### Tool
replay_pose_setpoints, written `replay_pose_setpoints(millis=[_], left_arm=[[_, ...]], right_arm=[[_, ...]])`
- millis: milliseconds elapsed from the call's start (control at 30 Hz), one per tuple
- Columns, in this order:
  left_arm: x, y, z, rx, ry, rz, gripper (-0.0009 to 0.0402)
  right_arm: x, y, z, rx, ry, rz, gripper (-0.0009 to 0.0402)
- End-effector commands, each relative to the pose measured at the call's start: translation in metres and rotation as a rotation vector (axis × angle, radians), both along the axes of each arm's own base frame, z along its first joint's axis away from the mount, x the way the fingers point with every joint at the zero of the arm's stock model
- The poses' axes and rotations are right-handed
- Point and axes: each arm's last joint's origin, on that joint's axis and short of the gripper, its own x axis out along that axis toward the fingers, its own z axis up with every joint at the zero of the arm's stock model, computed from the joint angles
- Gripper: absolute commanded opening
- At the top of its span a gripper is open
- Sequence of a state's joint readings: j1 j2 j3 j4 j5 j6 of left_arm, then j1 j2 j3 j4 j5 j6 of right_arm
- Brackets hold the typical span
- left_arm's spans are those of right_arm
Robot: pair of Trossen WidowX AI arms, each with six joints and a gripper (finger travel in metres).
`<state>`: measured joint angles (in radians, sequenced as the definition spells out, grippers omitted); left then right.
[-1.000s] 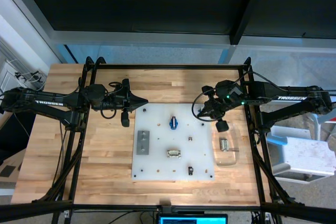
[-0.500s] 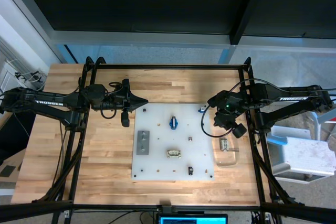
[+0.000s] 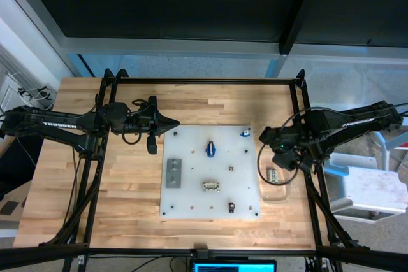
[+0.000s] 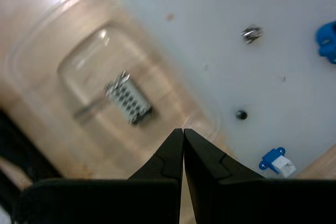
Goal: Pick the HAN10E connector and install in the HAN10E hub
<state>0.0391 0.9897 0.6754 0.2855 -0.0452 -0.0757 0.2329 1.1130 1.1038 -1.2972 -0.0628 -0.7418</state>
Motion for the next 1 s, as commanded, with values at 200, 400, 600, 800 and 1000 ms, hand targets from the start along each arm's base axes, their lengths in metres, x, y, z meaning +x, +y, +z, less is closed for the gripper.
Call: replay_pose_setpoints(millis=[200, 400, 600, 800, 1000], left_arm=[[0.0, 0.0, 0.0, 0.0, 0.0, 0.0, 0.0001], [0.0, 0.0, 0.0, 0.0, 0.0, 0.0, 0.0001], [0.0, 0.0, 0.0, 0.0, 0.0, 0.0, 0.0001], [0.0, 0.0, 0.0, 0.0, 0.0, 0.0, 0.0001], [0.0, 0.0, 0.0, 0.0, 0.0, 0.0, 0.0001]], right_arm=[[-0.001, 0.02, -0.012, -0.123, 0.101, 0.24, 0.0], [-0.001, 0.026, -0.015, -0.152, 0.116, 0.329, 0.0003], [-0.001, 0.029, -0.019, -0.163, 0.108, 0.415, 0.0034], [0.0, 0.032, -0.026, -0.169, 0.089, 0.491, 0.009], [-0.001, 0.035, -0.044, -0.168, 0.092, 0.548, 0.015]])
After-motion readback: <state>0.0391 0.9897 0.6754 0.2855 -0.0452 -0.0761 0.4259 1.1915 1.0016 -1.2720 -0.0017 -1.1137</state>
